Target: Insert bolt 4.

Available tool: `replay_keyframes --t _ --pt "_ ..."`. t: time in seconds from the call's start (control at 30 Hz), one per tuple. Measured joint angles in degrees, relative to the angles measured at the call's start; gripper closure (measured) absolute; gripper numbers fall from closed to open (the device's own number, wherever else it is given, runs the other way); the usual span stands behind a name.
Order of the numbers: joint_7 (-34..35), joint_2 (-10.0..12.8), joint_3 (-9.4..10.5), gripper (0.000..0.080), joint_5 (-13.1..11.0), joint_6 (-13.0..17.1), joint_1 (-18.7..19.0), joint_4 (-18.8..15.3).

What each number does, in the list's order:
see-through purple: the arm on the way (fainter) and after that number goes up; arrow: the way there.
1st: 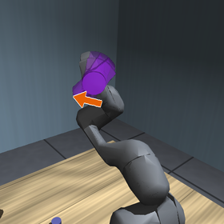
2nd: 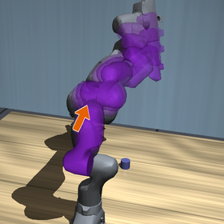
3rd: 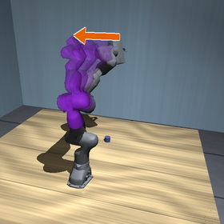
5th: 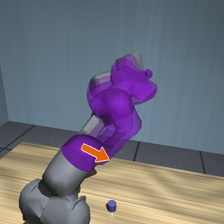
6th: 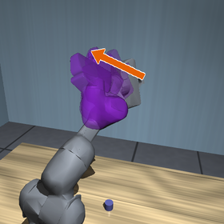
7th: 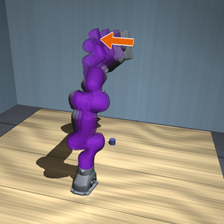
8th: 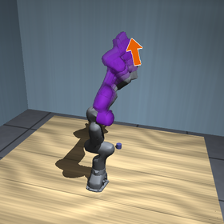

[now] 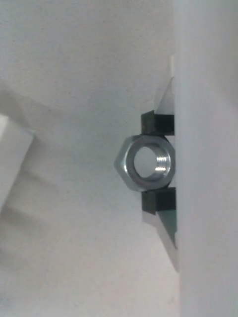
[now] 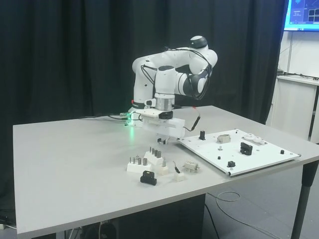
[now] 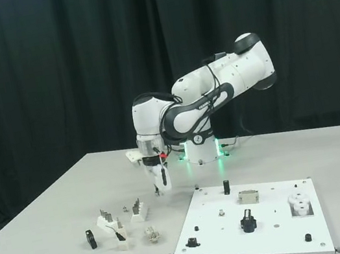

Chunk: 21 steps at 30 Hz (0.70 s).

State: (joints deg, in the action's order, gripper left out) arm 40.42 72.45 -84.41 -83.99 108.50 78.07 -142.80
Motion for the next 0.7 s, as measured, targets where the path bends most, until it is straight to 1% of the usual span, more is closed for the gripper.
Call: replay_keyframes --t 0.13,0.27,0.7 --pt "0.1 0.0 -0.91 0.0578 0.9 0.0 0.2 0.2" --pt "0.4 0.0 -1.39 0.0578 1.6 0.0 0.3 0.3" --pt "0.5 0.0 -1.58 0.0578 1.9 0.0 0.2 0.4"
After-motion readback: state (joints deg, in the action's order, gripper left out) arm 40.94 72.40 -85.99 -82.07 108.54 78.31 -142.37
